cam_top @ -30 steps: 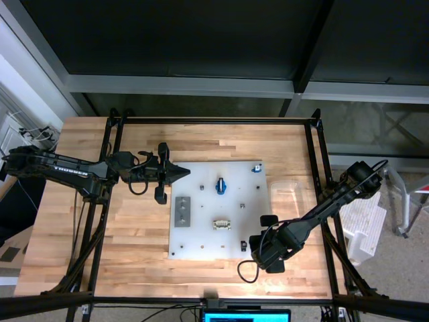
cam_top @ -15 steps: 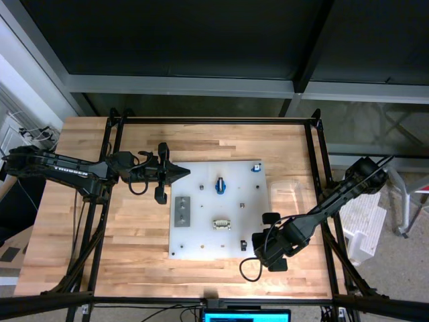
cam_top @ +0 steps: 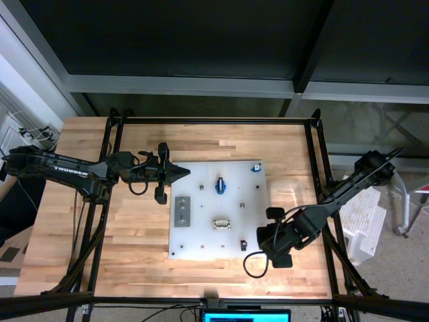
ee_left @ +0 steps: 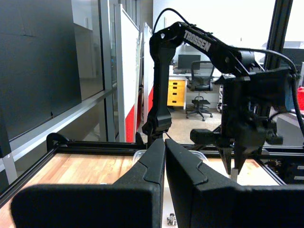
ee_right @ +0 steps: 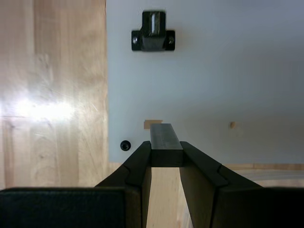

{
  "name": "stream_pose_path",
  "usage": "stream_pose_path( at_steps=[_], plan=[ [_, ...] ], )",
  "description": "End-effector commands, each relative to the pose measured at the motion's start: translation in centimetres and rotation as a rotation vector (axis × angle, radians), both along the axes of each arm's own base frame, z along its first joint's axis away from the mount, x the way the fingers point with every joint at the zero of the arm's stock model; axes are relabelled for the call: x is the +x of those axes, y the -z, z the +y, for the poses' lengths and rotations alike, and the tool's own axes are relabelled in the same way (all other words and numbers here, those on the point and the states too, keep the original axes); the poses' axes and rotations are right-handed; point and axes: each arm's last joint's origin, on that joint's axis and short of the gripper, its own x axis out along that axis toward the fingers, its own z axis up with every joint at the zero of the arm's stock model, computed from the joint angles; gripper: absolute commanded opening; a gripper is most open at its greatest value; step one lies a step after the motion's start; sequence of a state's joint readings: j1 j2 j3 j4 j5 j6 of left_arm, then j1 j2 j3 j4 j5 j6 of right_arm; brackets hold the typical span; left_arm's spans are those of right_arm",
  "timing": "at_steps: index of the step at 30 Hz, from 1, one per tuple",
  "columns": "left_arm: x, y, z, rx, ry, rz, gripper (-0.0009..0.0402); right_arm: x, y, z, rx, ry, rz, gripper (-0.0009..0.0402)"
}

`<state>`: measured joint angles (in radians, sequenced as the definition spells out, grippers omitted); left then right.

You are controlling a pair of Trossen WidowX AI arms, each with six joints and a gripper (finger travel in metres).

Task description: Remove the 16mm bar from the taskboard and place in the container

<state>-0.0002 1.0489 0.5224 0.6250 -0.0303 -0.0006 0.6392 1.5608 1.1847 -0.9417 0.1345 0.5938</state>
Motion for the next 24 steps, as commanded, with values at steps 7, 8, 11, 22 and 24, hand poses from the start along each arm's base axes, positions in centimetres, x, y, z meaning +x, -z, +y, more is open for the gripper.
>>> stream_pose_path(
  at_steps=[7, 8, 11, 22, 24],
  plan=[
    [0.0, 0.0, 0.0, 0.0, 0.0, 0.0, 0.0, 0.3, -1.8, -0.6, 0.035, 0.021, -0.041, 0.0],
    [0.0, 0.0, 0.0, 0.0, 0.0, 0.0, 0.0, 0.3, -1.8, -0.6, 0.036, 0.023, -0.043, 0.0],
    [0.0, 0.0, 0.0, 0.0, 0.0, 0.0, 0.0, 0.4, -1.9, -0.8, 0.035, 0.029, -0.042, 0.0],
    [0.0, 0.0, 0.0, 0.0, 0.0, 0.0, 0.0, 1.3, -2.4, -2.4, 0.041, 0.092, -0.056, 0.0],
    [0.0, 0.0, 0.0, 0.0, 0.0, 0.0, 0.0, 1.3, -2.6, -2.9, 0.044, 0.104, -0.065, 0.0]
  ],
)
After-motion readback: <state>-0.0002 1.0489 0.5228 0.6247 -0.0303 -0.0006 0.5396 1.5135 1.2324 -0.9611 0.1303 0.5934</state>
